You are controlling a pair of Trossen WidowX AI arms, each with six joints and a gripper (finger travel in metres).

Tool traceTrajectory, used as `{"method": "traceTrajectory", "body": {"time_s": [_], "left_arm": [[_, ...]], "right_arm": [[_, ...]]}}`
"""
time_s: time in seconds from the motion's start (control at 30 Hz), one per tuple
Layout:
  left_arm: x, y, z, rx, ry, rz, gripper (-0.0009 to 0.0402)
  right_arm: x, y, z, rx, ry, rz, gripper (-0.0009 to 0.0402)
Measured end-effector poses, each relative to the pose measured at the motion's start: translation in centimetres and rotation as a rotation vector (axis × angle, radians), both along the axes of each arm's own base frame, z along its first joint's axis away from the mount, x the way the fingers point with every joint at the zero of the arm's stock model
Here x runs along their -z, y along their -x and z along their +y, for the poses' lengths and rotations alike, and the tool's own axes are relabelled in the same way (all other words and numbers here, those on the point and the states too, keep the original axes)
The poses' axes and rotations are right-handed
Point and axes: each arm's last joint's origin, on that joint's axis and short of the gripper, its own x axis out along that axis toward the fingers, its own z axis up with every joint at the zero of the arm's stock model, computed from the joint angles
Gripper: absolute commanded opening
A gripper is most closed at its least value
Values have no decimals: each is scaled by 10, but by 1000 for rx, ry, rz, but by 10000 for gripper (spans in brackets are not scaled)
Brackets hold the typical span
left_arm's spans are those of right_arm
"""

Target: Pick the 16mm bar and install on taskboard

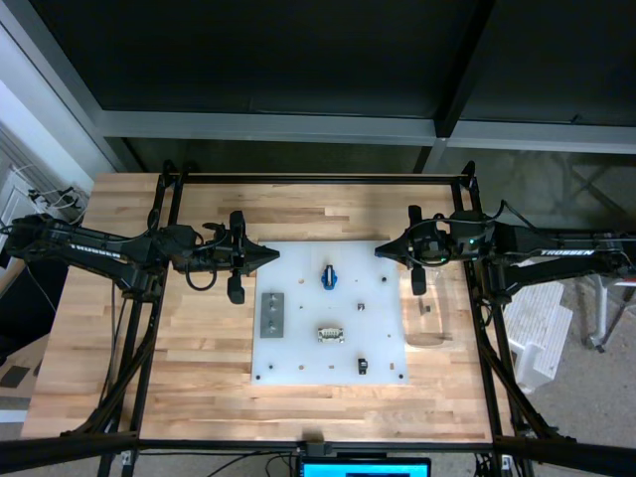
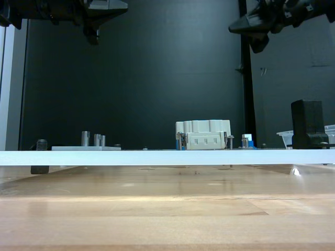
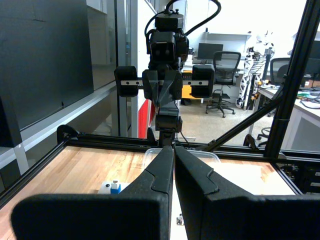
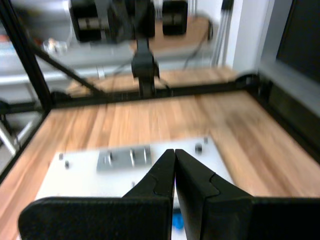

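Note:
The white taskboard (image 1: 298,353) lies mid-table. A grey plate (image 1: 271,316) at its left edge carries short metal pegs (image 2: 86,138) standing upright. A small dark piece (image 1: 425,308) lies free in a clear tray (image 1: 434,333) right of the board; I cannot tell whether it is the 16mm bar. My left gripper (image 1: 270,256) hovers high over the board's far left corner, shut with nothing in it, fingers (image 3: 165,167) pressed together. Over the far right corner my right gripper (image 1: 383,248) also hangs high, shut and holding nothing, fingers (image 4: 162,175) touching.
On the board stand a blue part (image 1: 329,276), a beige connector (image 1: 331,334) and a small black piece (image 1: 364,366). A black block (image 2: 308,125) shows at the right in the low view. Black frame rails (image 1: 149,298) run along both table sides.

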Motion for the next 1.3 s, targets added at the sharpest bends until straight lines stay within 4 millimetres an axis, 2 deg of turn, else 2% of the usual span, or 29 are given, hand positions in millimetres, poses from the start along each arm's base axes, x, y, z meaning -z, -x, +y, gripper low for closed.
{"method": "traceTrajectory", "body": {"time_s": [0.8,1.3], "left_arm": [[0,0,0,0,0,0,1],[0,0,0,0,0,1,1]], "right_arm": [[-15,32,1,32,-38,543,0],[9,31,3,28,-50,939,0]]}}
